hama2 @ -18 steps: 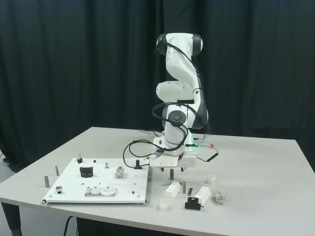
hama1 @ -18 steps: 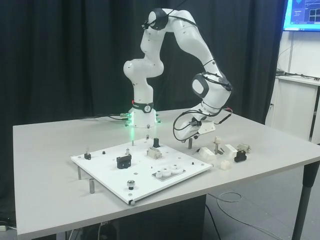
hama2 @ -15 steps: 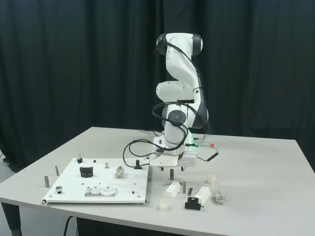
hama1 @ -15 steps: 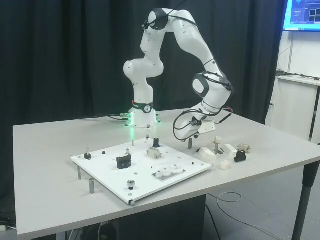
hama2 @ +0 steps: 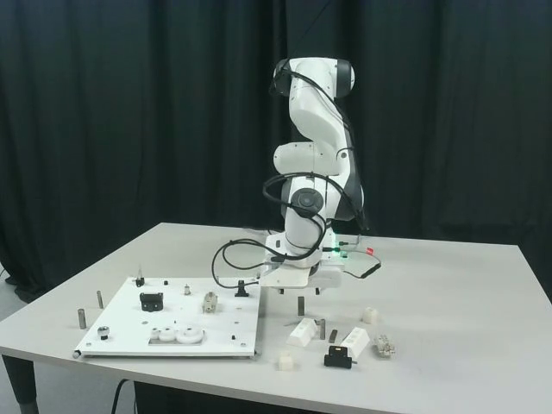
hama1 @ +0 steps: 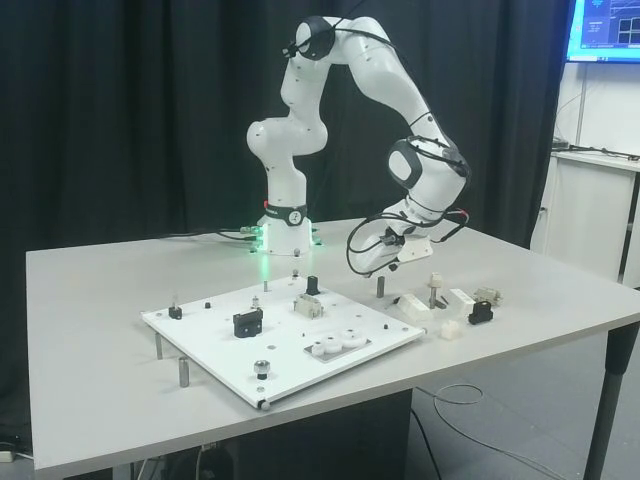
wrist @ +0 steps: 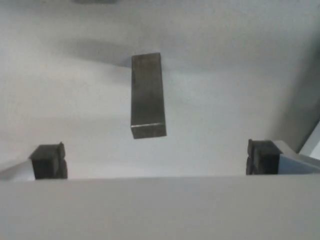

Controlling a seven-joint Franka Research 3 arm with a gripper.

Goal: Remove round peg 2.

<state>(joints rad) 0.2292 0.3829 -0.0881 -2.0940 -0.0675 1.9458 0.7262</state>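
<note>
Peg (wrist: 148,95) stands upright on the table (wrist: 225,75), just off the board (hama1: 200,335) and below the gripper (wrist: 155,160), untouched. Fingers (wrist: 48,161) are wide apart, nothing held. Looks like the release/retreat step: go straight up, no sideways drift, so the peg isn't tipped; clear nearby parts.

Gripper (hama1: 385,262) hangs above the grey table (hama1: 90,300) with its fingers spread wide, clear air below. One upright peg (wrist: 148,95) stands under it, between the white board (hama1: 215,335) and the loose white blocks (hama2: 304,331), which crowd the near side.
</note>
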